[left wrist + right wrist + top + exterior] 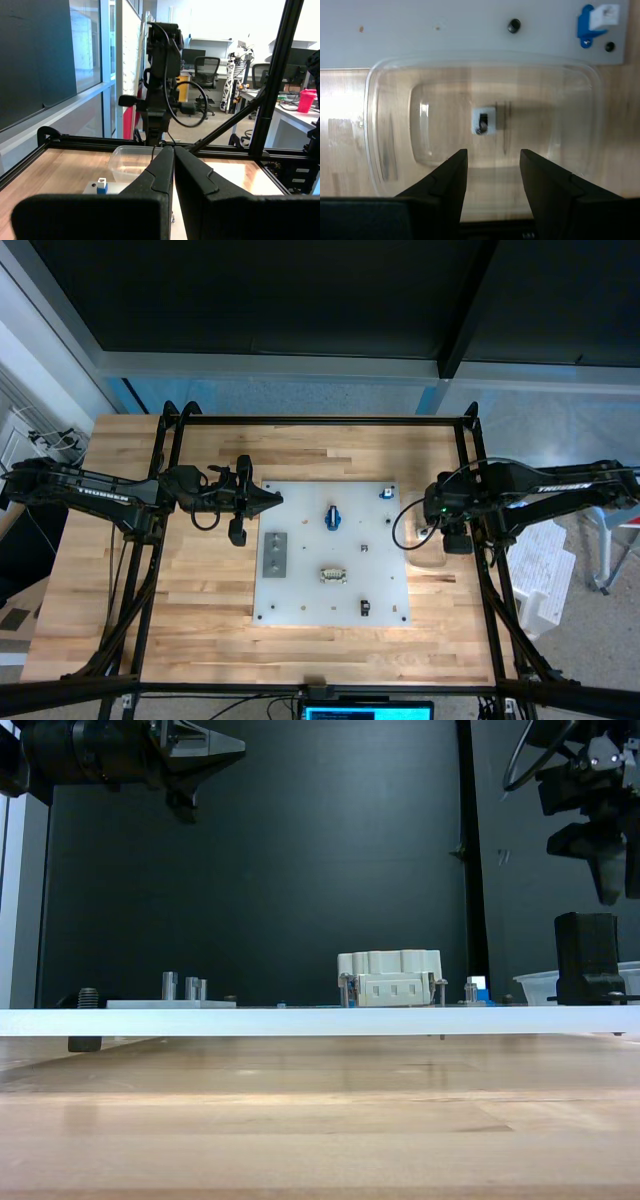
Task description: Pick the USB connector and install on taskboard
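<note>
While empty, right gripper (pixel 492 152) half spread over clear tray (pixel 370 100); left gripper (pixel 173 148) pinched together, aloft at taskboard (pixel 300 600) edge

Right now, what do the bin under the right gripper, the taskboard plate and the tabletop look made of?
Bin: clear thin plastic, glossy; wood shows through. Taskboard: white matte plate, plastic or painted metal, can't tell. Tabletop: wood strips, light varnish sheen. Right gripper open above the bin; left gripper shut, hovering by the board's left edge.
</note>
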Controlling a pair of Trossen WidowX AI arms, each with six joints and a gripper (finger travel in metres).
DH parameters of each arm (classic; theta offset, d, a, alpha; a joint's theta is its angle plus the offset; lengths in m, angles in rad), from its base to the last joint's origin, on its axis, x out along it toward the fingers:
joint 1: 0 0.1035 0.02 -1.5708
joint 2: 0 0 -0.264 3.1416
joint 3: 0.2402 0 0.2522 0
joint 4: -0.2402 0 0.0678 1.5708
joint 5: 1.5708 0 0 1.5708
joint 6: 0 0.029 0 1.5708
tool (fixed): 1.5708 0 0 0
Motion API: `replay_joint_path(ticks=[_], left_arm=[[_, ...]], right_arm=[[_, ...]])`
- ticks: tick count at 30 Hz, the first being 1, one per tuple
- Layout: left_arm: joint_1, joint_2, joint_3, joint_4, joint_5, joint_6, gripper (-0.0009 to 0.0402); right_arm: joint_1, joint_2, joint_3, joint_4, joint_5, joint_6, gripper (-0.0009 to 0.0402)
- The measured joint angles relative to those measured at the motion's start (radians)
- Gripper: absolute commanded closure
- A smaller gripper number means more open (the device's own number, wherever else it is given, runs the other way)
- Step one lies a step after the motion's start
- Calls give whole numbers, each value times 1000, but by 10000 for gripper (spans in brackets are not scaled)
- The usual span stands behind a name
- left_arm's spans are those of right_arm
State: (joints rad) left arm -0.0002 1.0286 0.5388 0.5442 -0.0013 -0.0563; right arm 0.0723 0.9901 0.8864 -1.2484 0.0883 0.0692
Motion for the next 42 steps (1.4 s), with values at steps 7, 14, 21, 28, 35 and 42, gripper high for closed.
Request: replay_joint_path(ticks=[7, 14, 21, 28, 35, 42], left_arm=[[0, 0, 0, 0, 0, 0, 393], [0, 0, 0, 0, 0, 0, 393], [0, 0, 0, 0, 0, 0, 393], [0, 0, 0, 0, 0, 0, 393], [0, 0, 0, 0, 0, 0, 393], [0, 0, 0, 0, 0, 0, 393]], right_arm=[[14, 41, -55, 69, 2, 29, 240], [21, 100, -92, 130, 2, 29, 240], [22, 166, -123, 192, 2, 26, 240], [19, 203, -133, 202, 8, 23, 240], [1, 251, -136, 218, 21, 5, 240], [-15, 257, -139, 224, 18, -4, 240]])
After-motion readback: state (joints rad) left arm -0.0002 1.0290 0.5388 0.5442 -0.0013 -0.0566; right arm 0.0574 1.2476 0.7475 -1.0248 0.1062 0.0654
